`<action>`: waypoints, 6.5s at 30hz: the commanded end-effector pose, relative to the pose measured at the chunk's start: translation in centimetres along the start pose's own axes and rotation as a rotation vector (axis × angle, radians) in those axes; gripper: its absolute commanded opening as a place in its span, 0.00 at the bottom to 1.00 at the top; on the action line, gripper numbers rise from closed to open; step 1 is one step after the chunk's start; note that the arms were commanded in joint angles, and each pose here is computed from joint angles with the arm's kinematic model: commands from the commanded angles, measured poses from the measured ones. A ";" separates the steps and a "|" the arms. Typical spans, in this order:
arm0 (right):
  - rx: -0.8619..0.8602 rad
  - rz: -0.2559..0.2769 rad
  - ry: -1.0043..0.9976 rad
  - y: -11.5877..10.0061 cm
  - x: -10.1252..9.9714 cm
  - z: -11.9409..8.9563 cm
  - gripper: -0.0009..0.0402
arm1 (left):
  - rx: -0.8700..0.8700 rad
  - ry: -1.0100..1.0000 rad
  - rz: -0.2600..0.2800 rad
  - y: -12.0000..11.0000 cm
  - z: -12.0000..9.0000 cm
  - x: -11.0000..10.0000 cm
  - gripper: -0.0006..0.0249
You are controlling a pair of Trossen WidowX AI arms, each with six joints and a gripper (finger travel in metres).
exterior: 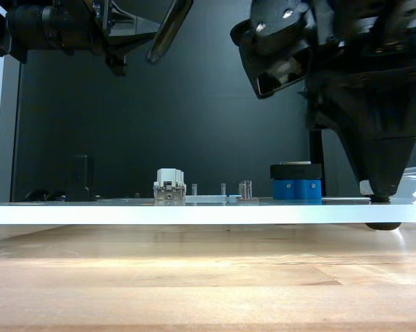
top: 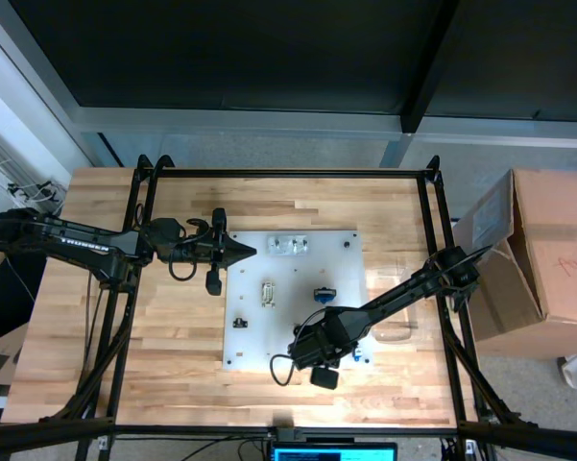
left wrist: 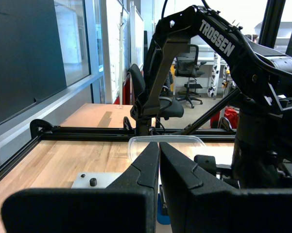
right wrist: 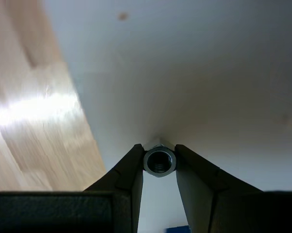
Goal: Pick the M12 nut and place it on its threads and fasten
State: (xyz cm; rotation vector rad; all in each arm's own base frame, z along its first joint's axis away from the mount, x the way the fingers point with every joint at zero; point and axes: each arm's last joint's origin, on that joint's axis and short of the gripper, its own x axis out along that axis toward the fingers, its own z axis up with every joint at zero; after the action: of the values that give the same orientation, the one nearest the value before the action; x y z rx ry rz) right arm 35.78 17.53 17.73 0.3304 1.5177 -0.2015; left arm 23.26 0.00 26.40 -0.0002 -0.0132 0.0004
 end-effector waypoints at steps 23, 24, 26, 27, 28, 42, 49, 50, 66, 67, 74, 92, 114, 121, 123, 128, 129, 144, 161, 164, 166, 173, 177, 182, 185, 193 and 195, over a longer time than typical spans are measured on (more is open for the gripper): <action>1.300 0.000 -0.055 0.1 0.0 0.0 0.04 | 0.000 0.000 0.000 0.0 0.0 0.0 0.02; 1.317 -0.002 -0.081 0.1 0.0 0.0 0.04 | 0.000 0.000 0.000 0.0 0.0 0.0 0.02; 1.321 -0.005 -0.119 0.0 0.0 0.1 0.04 | 0.000 0.000 0.000 0.0 0.0 0.0 0.03; 1.334 -0.005 -0.128 0.0 0.0 0.1 0.04 | 0.000 0.000 0.000 0.0 0.0 0.0 0.02; 1.362 -0.004 -0.140 0.0 0.0 0.1 0.04 | 0.000 0.000 0.000 0.0 0.0 0.0 0.02; 1.924 0.039 -0.149 0.2 0.0 0.0 0.04 | 0.000 0.000 0.000 0.0 0.0 0.0 0.02; 2.297 0.072 -0.149 0.3 0.0 -0.1 0.04 | 0.000 0.000 0.000 0.0 0.0 0.0 0.02; 2.330 0.075 -0.149 0.3 0.0 -0.2 0.04 | 0.000 0.000 0.000 0.0 0.0 0.0 0.02; 2.322 0.114 -0.131 0.6 0.0 0.0 0.04 | 0.000 0.000 0.000 0.0 0.0 0.0 0.02; 2.322 0.114 -0.131 0.6 0.0 0.0 0.04 | 0.000 0.000 0.000 0.0 0.0 0.0 0.02; 2.321 0.115 -0.130 0.7 0.0 -0.1 0.04 | 0.000 0.000 0.000 0.0 0.0 0.0 0.02; 2.313 0.078 -0.098 0.7 -0.1 -0.3 0.40 | 0.000 0.000 0.000 0.0 0.0 0.0 0.02; 1.525 0.026 -0.201 -1.2 -5.9 -2.1 0.54 | 0.000 0.000 0.000 0.0 0.0 0.0 0.02; 0.691 -0.049 -0.182 -1.1 -5.8 -2.0 0.54 | 0.000 0.000 0.000 0.0 0.0 0.0 0.02; 0.409 -0.072 -0.170 -1.1 -5.8 -2.1 0.54 | 0.000 0.000 0.000 0.0 0.0 0.0 0.02; 0.009 -0.093 -0.150 -1.0 -5.8 -2.0 0.53 | 0.000 0.000 0.000 0.0 0.0 0.0 0.02; -0.002 -0.097 -0.147 -1.1 -5.8 -2.1 0.52 | 0.000 0.000 0.000 0.0 0.0 0.0 0.02; -0.135 0.050 -0.044 -0.8 -3.7 -0.3 0.05 | 0.000 0.000 0.000 0.0 0.0 0.0 0.02; -0.177 -0.055 -0.049 -1.3 -1.7 -0.4 0.02 | 0.000 -0.001 0.000 0.0 0.0 0.0 0.02; -0.177 -0.051 -0.053 -1.3 -1.5 -0.4 0.02 | 0.000 0.000 0.000 0.0 0.0 0.0 0.02; -0.178 -0.050 -0.054 -1.3 -1.3 -0.4 0.02 | 0.000 0.000 0.000 0.0 0.0 0.0 0.02; -0.183 -0.034 -0.067 -1.2 -1.1 -0.4 0.02 | 0.000 0.000 0.000 0.0 0.0 0.0 0.02; -0.194 0.092 -0.009 -0.8 -0.9 -0.4 0.02 | 0.000 0.000 0.000 0.0 0.0 0.0 0.02; -0.268 0.276 0.106 -0.2 -1.0 -0.8 0.02 | 0.000 0.000 0.000 0.0 0.0 0.0 0.02; -0.259 0.224 0.097 -0.4 -1.2 -0.8 0.02 | 0.000 -0.001 0.000 0.0 0.0 0.0 0.03; -0.261 -0.034 -0.030 -1.2 -2.0 -0.5 0.02 | 0.000 0.000 0.000 0.0 0.0 0.0 0.03; -0.284 -0.069 -0.054 -1.2 -2.1 -0.4 0.02 | 0.000 0.000 0.000 0.0 0.0 0.0 0.02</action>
State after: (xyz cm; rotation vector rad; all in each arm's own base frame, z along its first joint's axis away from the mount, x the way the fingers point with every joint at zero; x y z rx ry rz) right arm 34.85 16.43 19.65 0.0737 1.4937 -0.0381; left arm 23.25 0.00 26.41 -0.0002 -0.0139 0.0004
